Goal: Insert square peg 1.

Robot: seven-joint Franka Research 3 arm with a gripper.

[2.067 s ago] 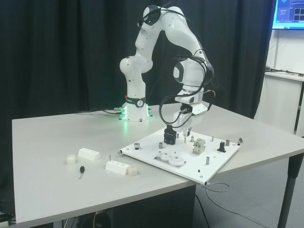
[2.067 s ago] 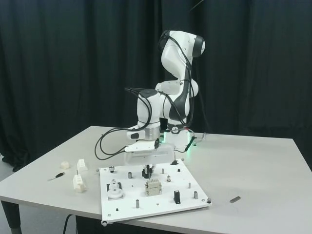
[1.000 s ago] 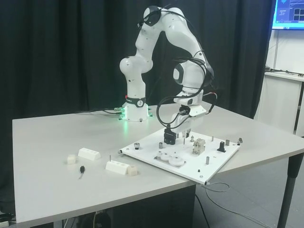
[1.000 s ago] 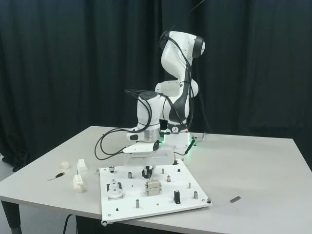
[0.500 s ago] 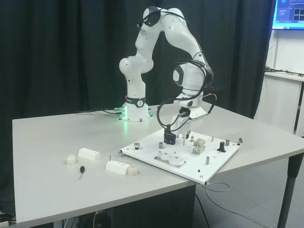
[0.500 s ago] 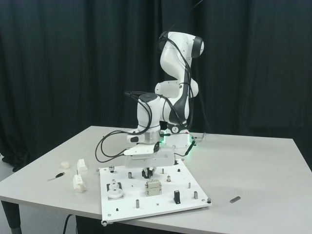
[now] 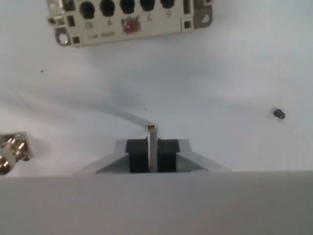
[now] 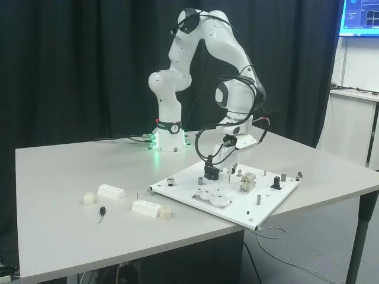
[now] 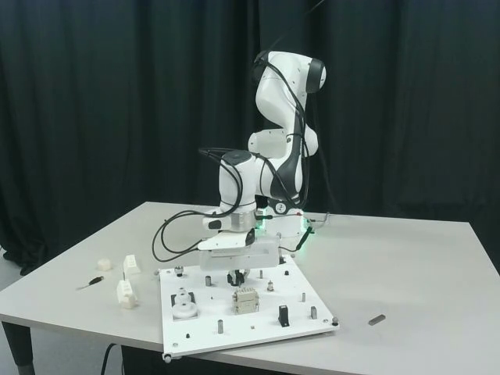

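My gripper is shut on a thin white square peg. The black fingertips clamp it from both sides, and its lower end sticks out toward the white board. That end is close to the board, with its shadow running off from it; I cannot tell whether it touches. In the room views the gripper hangs low over the middle of the board. A small dark hole lies off to one side of the peg.
A multi-pin connector block stands on the board close to the gripper. White gears, a metal fitting and several short posts are also there. White blocks lie on the table beside the board.
The arm's elbow has risen and the hand has turned more level over the board. The fingertips have stayed over nearly the same spot, still holding the peg.
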